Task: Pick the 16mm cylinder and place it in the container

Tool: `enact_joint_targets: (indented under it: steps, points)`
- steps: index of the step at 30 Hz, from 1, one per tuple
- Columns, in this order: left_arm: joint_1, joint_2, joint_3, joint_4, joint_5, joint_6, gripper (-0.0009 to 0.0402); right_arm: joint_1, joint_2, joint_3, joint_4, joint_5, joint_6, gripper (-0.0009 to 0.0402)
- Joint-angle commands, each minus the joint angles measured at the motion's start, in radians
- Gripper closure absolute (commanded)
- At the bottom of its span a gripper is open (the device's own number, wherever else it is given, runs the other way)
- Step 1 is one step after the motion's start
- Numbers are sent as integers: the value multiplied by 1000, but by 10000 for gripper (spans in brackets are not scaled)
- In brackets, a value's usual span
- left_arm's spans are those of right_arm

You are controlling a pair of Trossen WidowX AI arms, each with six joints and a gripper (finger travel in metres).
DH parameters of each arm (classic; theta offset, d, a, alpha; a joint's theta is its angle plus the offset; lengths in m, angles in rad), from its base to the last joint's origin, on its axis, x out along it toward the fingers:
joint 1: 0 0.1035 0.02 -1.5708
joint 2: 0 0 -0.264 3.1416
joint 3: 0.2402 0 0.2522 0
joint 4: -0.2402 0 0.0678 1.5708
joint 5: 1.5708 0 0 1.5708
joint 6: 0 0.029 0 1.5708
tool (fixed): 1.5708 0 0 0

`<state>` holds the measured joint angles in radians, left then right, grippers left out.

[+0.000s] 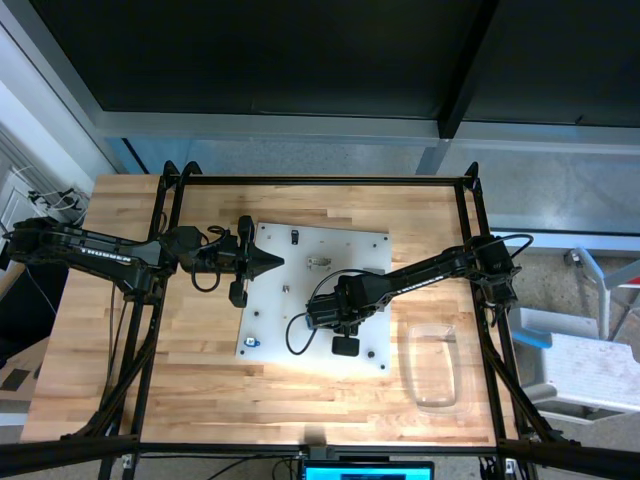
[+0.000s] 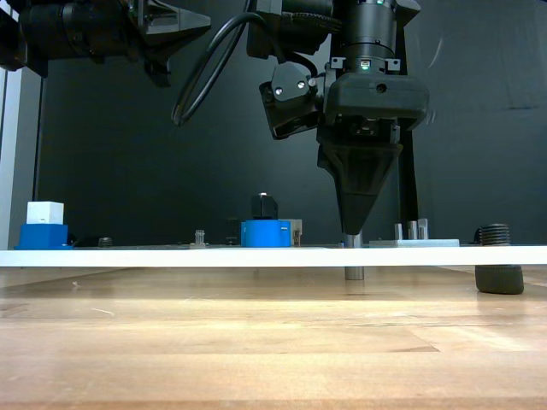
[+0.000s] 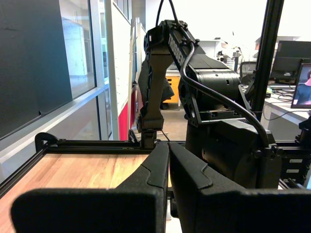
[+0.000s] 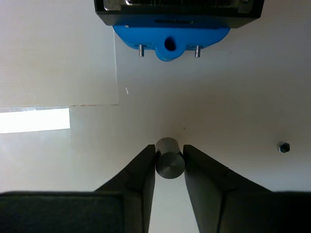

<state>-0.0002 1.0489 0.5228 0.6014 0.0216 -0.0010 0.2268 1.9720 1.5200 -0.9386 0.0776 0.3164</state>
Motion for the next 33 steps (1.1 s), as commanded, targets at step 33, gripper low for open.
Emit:
enact_joint_targets:
  steps: [33]
  points:
    - [0, 0, 0, 0, 0, 0, 393, 0, -26, 8, -15, -37, 1, 384]
